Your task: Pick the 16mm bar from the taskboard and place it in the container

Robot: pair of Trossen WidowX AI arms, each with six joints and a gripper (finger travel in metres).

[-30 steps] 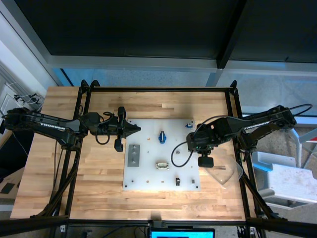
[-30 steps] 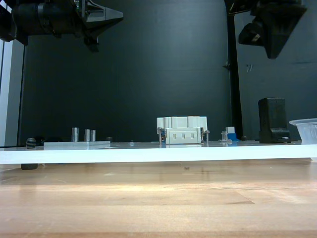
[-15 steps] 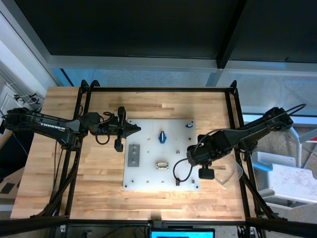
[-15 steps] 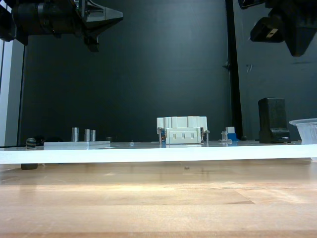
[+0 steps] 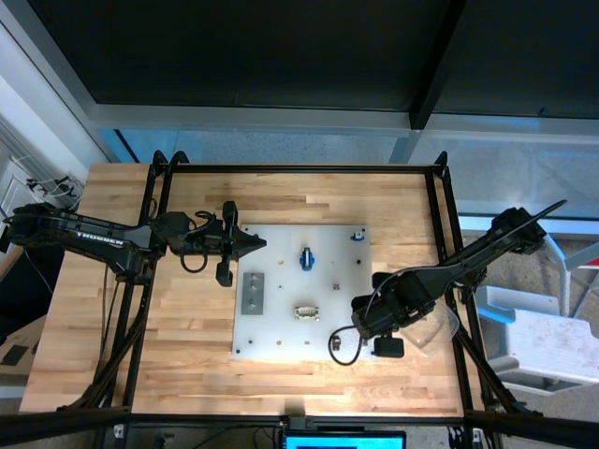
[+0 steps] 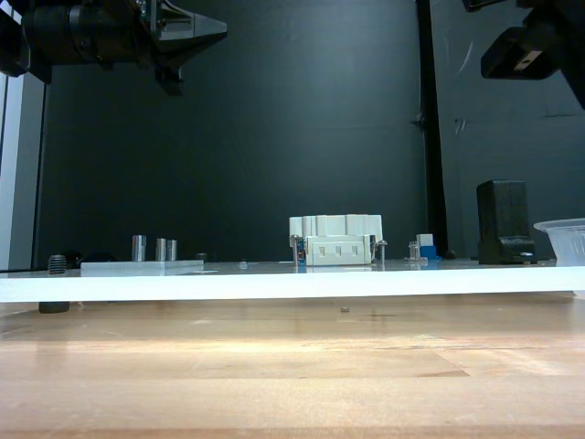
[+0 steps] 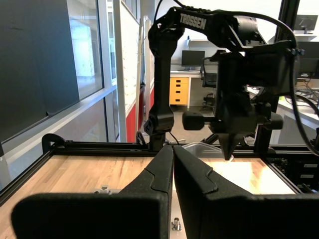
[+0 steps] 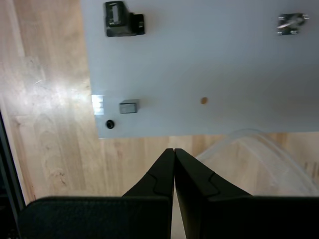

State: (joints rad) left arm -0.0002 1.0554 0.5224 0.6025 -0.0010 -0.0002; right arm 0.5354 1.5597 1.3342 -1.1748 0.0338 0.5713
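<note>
The 16mm bar (image 8: pixel 128 106) is a tiny grey peg lying on the white taskboard (image 8: pixel 199 64) close to a corner hole. My right gripper (image 8: pixel 173 152) is shut on nothing. It hangs above bare wood just off the board's edge, between the bar and the clear container (image 8: pixel 264 149). From above, the right gripper (image 5: pixel 381 324) sits at the near right corner of the taskboard (image 5: pixel 281 329), beside the container (image 5: pixel 427 329). My left gripper (image 5: pixel 260 243) is shut and held high over the board's far left edge.
On the board are a grey block with holes (image 5: pixel 253 292), a blue plug (image 5: pixel 306 258), a white connector (image 5: pixel 306 311) and a small black upright piece (image 8: pixel 122 21). A black frame (image 5: pixel 299 169) surrounds the wooden table. The right arm's cable loops over the board's near right part.
My right gripper has travelled toward the table's near edge along the board's right side, reaching its near right corner. The left arm has not moved.
</note>
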